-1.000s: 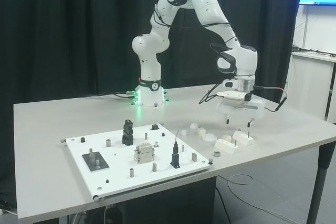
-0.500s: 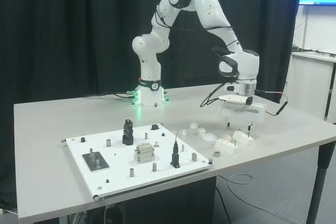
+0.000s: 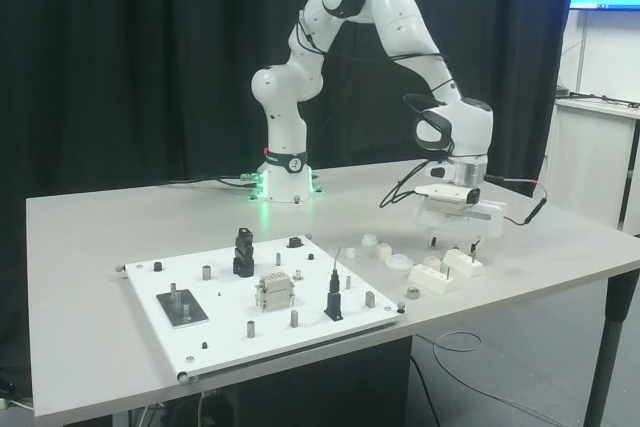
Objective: Pick BNC.
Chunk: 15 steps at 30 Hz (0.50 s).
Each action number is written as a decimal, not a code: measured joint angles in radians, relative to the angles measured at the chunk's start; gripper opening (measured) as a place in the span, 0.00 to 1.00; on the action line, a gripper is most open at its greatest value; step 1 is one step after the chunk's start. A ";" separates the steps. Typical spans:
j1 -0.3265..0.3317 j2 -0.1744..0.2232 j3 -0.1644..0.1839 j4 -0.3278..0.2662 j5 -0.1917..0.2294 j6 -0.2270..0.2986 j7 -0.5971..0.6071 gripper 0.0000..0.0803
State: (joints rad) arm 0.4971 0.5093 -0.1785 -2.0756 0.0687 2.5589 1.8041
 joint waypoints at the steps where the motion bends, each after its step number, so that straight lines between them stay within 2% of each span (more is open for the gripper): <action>1: -0.001 0.001 0.000 0.000 0.000 0.002 0.000 1.00; 15: -0.009 0.019 0.001 0.013 0.000 0.006 -0.001 1.00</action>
State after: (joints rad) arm 0.4884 0.5278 -0.1771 -2.0630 0.0687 2.5653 1.8035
